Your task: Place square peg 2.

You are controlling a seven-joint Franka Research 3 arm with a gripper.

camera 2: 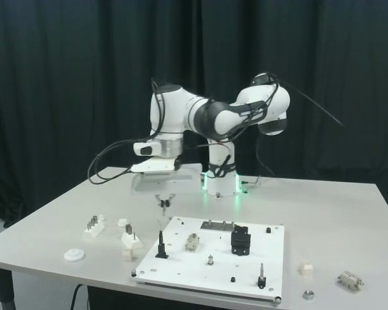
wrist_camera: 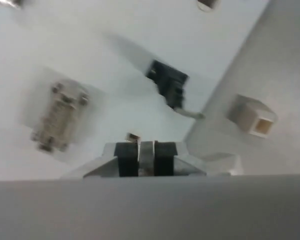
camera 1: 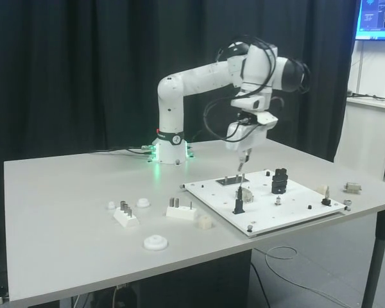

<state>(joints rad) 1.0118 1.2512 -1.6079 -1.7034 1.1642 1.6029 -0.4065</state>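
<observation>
No text, label, brand, number or sign can be read on anything here.

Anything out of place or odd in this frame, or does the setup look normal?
Nothing stands out. The gripper hangs above the white board, gripping a small peg; the black parts on the board stand upright and the loose pieces on the grey table lie undisturbed.

The arm (camera 1: 199, 74) is white, with black at its joints and black cables looping off it, and a green glow rings its base (camera 1: 170, 149). The table (camera 1: 64, 192) is plain grey. On it lies a white board (camera 1: 263, 205) (carrying a black block (camera 1: 280, 181) and a black upright piece (camera 1: 239, 202)). Behind everything hangs a black curtain (camera 1: 83, 64).
</observation>
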